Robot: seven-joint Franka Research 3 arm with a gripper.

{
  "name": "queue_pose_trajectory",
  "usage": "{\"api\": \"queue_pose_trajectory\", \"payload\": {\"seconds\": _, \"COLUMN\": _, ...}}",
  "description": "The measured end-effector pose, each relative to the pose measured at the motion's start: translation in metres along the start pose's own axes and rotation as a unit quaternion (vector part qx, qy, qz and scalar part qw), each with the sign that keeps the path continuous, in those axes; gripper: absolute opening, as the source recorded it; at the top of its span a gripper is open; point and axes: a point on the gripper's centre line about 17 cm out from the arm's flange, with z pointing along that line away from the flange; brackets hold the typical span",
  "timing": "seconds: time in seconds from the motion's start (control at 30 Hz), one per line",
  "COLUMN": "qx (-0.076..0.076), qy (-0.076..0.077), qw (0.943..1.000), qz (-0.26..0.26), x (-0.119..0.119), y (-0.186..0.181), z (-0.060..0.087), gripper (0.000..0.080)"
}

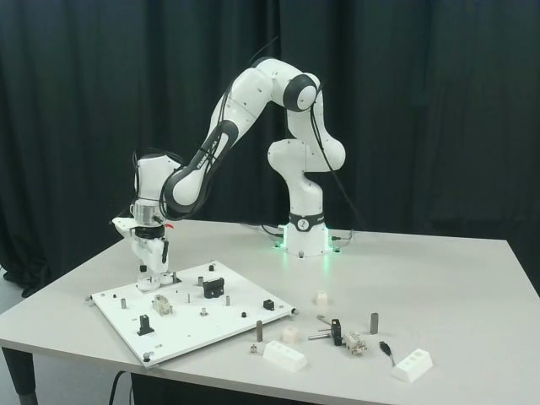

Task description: Remove large gear.

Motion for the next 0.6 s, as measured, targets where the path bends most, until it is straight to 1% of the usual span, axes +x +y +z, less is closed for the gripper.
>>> {"api": "queue_pose_trajectory", "payload": {"seconds": 0.27, "qx": 0.004, "qy": -0.006, "qw": 1.0000, "qz": 0.007, "x": 0.000, "y": 0.000, "z": 0.008, "gripper": 0.0800}}
{"api": "queue_pose_trajectory", "payload": {"seconds": 0.6, "qx": 0.011, "qy": -0.024, "qw": 0.9996, "qz": 0.012, "x": -0.001, "y": -0.001, "z": 0.013, "gripper": 0.0800}}
